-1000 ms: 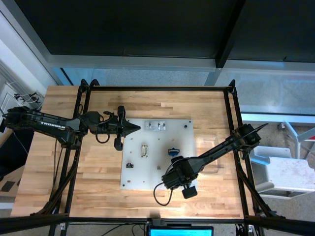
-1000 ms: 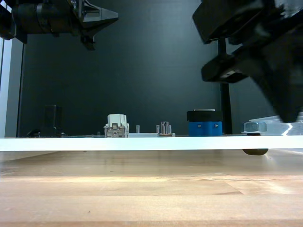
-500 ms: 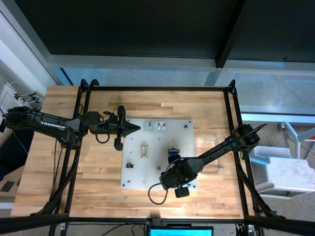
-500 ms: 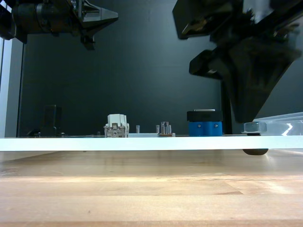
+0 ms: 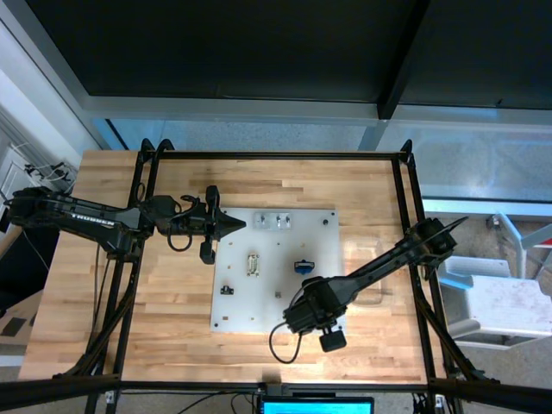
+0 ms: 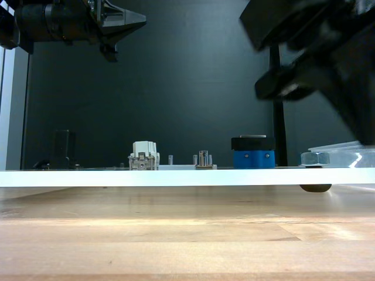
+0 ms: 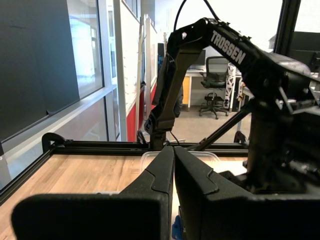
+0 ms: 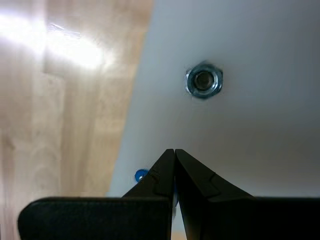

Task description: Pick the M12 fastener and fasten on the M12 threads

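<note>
Silver M12 nut [image 8: 216,83] on its stud, right gripper [image 8: 174,153] above it with nothing held.

Steel-bright and six-sided, the nut lies flat and low on the white board [image 8: 260,130] near its near right edge, the dark stud [image 8: 203,80] filling its bore and no ribs showing; in the low view it stands in front of the clear tray [image 6: 347,153], to the right of the blue connector [image 6: 253,158]. The right gripper hangs raised over that corner of the board, fingers pressed together and empty, their tips apart from the nut. The left gripper [image 7: 173,151] hovers high at the board's far left edge, its fingers likewise together on nothing. White capitals reading TROSSEN run along the right arm [image 7: 227,46], as the left wrist view shows it. All of this stands on a wooden table [image 5: 172,328].
</note>
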